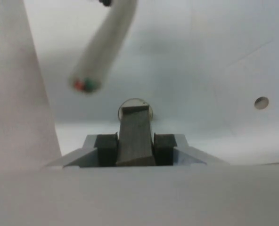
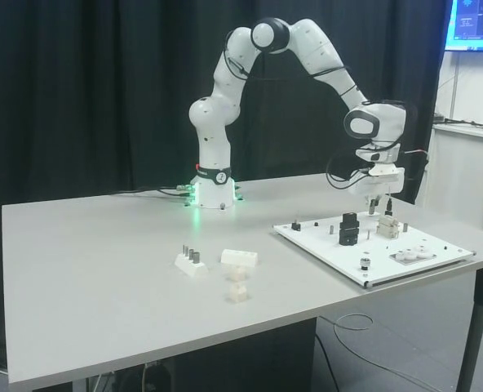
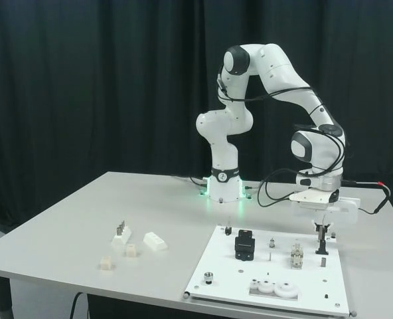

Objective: Insert square peg 4.

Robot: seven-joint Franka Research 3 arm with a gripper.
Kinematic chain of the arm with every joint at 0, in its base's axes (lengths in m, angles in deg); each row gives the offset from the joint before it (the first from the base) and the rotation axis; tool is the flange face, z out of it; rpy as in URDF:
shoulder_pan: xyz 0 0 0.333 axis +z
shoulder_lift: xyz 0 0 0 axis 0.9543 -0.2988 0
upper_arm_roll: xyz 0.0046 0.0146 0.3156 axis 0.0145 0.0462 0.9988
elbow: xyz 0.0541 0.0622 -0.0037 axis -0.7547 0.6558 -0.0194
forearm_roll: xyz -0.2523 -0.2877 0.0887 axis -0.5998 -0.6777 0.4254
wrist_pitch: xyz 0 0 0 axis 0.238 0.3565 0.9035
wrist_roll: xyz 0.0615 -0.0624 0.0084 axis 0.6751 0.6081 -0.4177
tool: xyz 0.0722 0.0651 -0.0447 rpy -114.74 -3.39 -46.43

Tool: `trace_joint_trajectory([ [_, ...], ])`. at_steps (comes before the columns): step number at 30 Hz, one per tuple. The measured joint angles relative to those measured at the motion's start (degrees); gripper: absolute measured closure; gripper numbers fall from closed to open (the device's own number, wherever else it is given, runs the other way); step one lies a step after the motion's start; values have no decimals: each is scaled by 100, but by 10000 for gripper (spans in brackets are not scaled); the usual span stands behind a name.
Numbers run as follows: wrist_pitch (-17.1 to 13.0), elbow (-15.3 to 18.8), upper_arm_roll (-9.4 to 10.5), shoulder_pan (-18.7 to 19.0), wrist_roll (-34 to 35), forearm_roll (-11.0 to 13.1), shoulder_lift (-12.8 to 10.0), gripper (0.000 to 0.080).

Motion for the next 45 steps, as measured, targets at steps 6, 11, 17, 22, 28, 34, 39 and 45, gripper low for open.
trace_joint_trajectory([
  [6, -2, -8, 0, 1, 8, -16, -20, 644],
  [11, -2, -13, 0, 14, 12, -17, -37, 644],
  [17, -2, -35, 0, 51, 67, -17, -79, 644],
  [22, -3, -58, 0, 84, 104, -17, -107, 644],
  [28, -2, -82, 0, 106, 131, -17, -122, 644],
  [34, -2, -86, -2, 110, 160, -26, -125, 644],
  [39, -2, -86, -17, 111, 166, -88, -125, 644],
  [45, 7, -89, -73, 115, 175, -157, -124, 644],
])
